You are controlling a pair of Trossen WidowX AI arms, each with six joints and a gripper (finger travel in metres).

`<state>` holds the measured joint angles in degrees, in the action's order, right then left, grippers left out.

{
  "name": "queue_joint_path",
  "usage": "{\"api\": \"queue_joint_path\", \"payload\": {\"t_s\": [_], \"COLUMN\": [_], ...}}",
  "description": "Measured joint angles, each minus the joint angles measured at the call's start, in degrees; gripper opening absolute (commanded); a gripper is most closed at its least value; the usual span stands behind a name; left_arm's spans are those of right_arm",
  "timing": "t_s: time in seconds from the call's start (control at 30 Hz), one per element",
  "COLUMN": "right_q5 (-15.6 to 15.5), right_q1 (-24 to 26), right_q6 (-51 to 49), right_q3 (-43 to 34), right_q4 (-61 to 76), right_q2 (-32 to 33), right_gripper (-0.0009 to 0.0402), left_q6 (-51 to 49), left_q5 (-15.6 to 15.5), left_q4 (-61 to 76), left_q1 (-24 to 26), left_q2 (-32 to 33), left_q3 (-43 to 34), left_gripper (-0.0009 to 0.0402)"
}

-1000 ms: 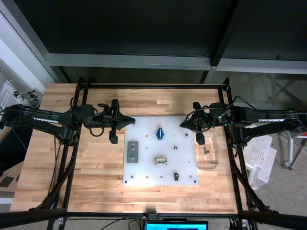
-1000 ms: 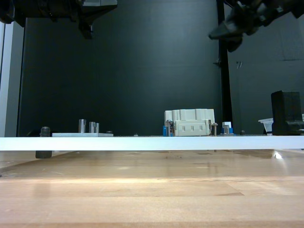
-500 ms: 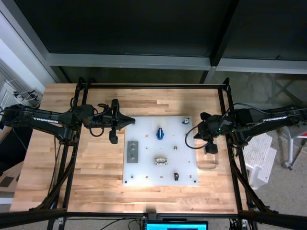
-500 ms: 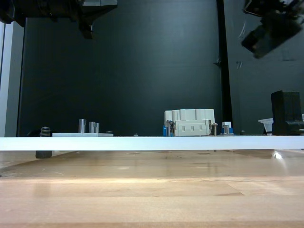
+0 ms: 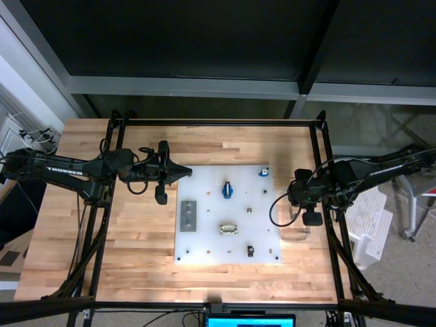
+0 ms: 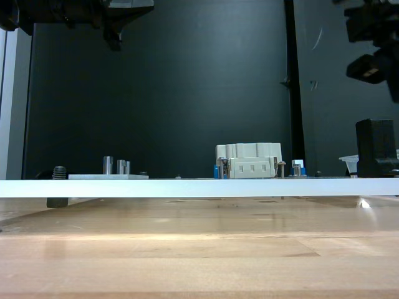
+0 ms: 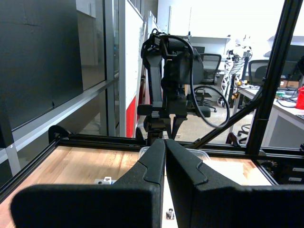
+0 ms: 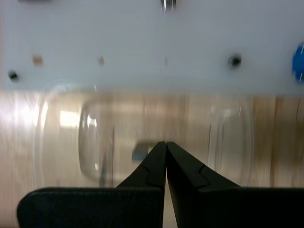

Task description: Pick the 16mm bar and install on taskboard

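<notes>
The white taskboard (image 5: 204, 238) lies in the middle of the table. To its right stands a clear plastic tray (image 5: 294, 236). My right gripper (image 5: 297, 199) hangs over that tray, pointing down, shut and holding nothing. In the right wrist view its tips (image 8: 166, 144) meet just above the tray (image 8: 42, 137), where a small metal piece (image 8: 139, 153), apparently the 16mm bar, lies free on the tray floor. My left gripper (image 5: 185, 173) hovers over the table beside the board's far left corner, shut (image 7: 165, 141) and empty.
On the board are a grey block with pegs (image 5: 187, 216), a blue knob (image 5: 227, 190), a beige connector (image 5: 229, 230) and a small black block (image 5: 251, 251). A black frame (image 5: 327, 225) runs round the table; its right rail passes close to the tray.
My right gripper has swung from the board's far right edge to the right and nearer, now pointing down over the clear tray. The left arm has not moved.
</notes>
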<state>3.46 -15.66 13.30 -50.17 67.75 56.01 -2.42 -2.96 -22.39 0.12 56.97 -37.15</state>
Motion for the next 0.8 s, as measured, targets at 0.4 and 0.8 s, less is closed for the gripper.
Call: {"api": "queue_joint_path", "payload": {"t_s": [0.4, 0.8], "right_q5": [0.0, 1.11], "right_q1": [-3.45, -4.68], "right_q6": [5.51, 7.87], "right_q3": [0.07, 2.08], "right_q4": [2.91, 0.94], "right_q2": [3.91, 4.63], "right_gripper": [0.0138, 0.021], "left_q6": [-0.02, 0.0], "left_q5": [-0.02, 0.0], "left_q4": [0.0, 0.0], "left_q1": [0.0, 0.0], "left_q2": [0.0, 0.02], "left_q3": [0.0, 0.02], "left_gripper": [0.0, 0.0]}}
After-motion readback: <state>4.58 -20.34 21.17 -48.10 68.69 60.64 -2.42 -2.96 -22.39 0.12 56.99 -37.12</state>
